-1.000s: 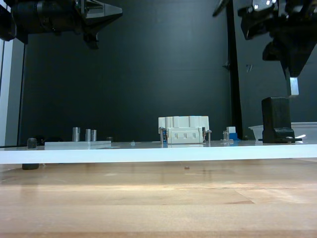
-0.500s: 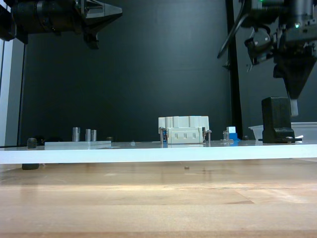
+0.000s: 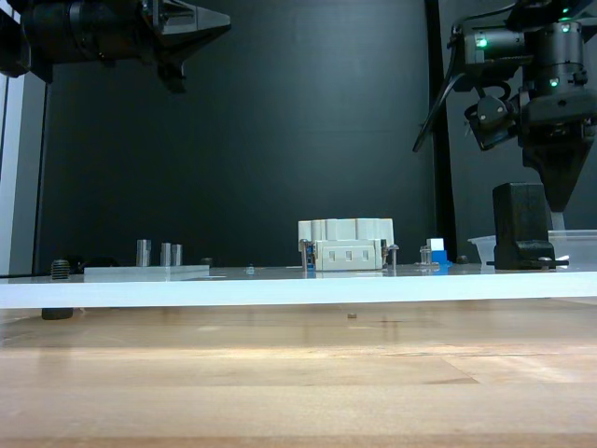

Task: Pick the 16mm bar from the taskboard and place it in the container

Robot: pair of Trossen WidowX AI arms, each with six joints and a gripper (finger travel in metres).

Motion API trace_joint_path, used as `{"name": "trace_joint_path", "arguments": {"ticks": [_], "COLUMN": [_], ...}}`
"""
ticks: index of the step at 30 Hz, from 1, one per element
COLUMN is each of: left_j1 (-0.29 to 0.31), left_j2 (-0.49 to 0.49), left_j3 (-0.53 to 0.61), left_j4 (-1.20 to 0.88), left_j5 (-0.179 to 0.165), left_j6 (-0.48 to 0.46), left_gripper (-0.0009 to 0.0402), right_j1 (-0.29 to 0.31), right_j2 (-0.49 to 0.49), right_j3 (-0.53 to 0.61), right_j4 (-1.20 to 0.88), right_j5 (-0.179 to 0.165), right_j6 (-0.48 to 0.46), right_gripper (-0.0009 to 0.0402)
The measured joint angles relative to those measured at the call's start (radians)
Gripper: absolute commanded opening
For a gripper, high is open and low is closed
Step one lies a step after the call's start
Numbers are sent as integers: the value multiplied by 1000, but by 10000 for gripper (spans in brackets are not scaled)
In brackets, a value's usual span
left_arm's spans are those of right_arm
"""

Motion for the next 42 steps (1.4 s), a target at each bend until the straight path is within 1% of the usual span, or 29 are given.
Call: {"name": "trace_joint_path", "arguments": {"ticks": [14, 17, 30, 42], "left_j1": [0, 0, 0, 0], "left_j2": [0, 0, 0, 0], "left_j3": [0, 0, 0, 0], "left_j4": [0, 0, 0, 0], "left_j5": [0, 0, 0, 0], "left_j6": [0, 0, 0, 0], "left_gripper": [0, 0, 0, 0], "right_j1": [0, 0, 0, 0], "right_j2": [0, 0, 0, 0], "right_j3": [-1, -1, -1, -1], "right_j4": [1, 2, 2, 0], "right_j5": [0, 0, 2, 2], "right_j6": [0, 0, 1, 2], "right_gripper": [32, 40, 139, 217]}}
